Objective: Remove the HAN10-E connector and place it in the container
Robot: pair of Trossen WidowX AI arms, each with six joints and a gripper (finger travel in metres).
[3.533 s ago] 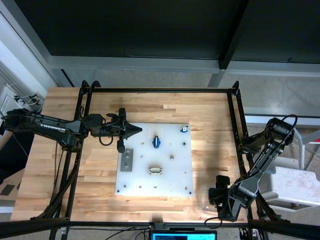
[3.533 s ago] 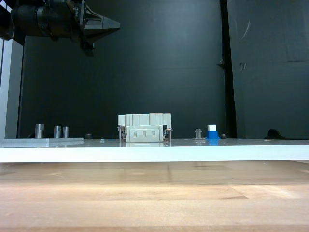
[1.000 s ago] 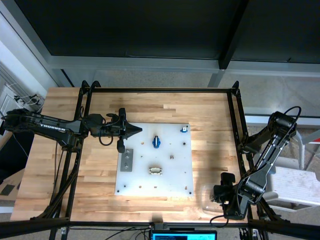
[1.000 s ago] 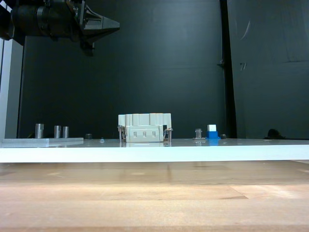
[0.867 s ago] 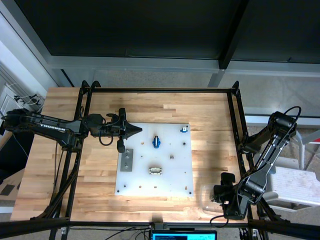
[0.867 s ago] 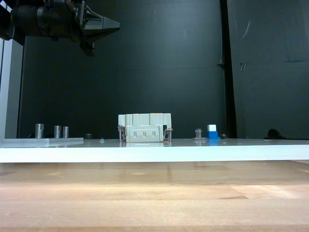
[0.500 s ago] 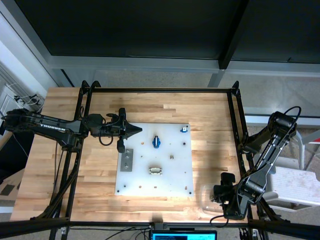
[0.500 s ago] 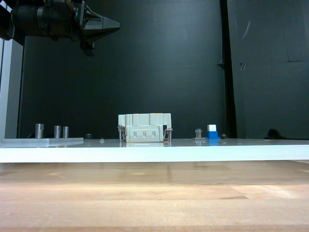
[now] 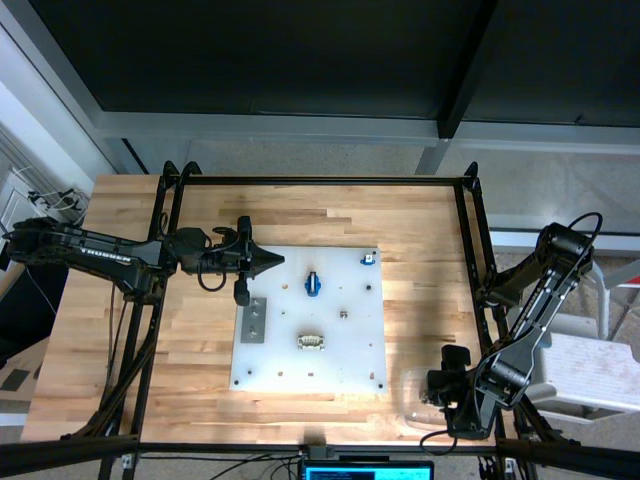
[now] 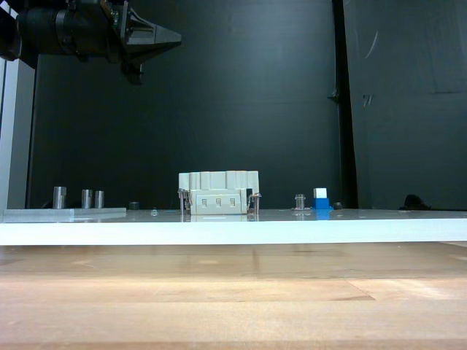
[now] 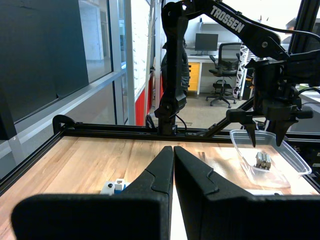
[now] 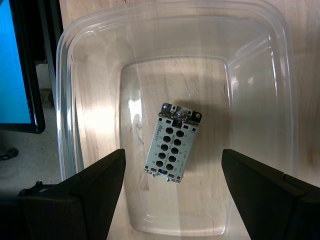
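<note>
Inside the container (image 12: 70, 100) lies the HAN10-E connector (image 12: 172, 146), right hand (image 11: 265, 144) released above it. Left hand (image 9: 275, 260) hovers clenched over the board (image 9: 340, 370).

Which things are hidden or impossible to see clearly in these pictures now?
High view: the HAN10-E connector lying in the container is covered by the open right gripper hanging over it.
Low view: container and right gripper fall outside the frame.
Left wrist view: the shut left gripper, high over the white board's far left edge, hides most of that board.
</note>
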